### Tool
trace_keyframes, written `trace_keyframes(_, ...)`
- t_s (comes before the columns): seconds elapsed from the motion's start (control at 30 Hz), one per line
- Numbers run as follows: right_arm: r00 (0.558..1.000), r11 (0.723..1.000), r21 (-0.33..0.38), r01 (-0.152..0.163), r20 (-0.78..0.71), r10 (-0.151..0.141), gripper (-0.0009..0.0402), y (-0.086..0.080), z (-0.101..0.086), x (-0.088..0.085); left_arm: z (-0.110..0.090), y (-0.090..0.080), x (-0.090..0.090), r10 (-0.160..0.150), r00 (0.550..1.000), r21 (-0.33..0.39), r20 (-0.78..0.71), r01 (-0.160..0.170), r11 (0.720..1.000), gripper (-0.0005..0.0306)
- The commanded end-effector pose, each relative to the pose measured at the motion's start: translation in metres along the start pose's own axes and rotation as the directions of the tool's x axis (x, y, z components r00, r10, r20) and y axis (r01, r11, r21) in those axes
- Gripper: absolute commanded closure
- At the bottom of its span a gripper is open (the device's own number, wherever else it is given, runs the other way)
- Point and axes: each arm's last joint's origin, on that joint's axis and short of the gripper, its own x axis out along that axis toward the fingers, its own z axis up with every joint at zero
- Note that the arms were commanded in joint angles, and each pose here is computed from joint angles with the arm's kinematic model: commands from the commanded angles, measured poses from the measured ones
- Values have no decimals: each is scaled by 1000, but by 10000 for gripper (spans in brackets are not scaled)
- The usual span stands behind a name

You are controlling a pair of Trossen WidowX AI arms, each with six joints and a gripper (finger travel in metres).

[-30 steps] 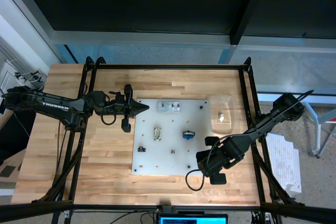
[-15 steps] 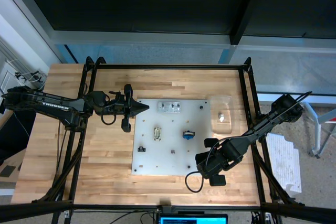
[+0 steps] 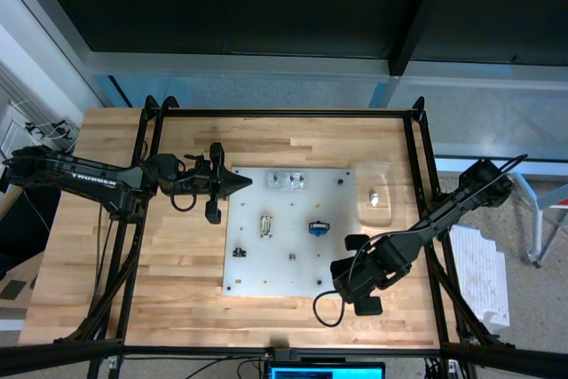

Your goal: Pick the RJ45 connector and install on taskboard

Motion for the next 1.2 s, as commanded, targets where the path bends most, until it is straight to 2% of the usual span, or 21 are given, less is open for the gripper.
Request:
trace_keyframes(0.03,1000,1000,0,1,-1,-1,393,0,0,0,0,0,0,0,1000,0,0,0,1000,300)
trace_keyframes(1.2,1000,1000,-10,10,-2,-10,393,0,-2,2,0,0,0,0,1000,0,0,0,1000,300)
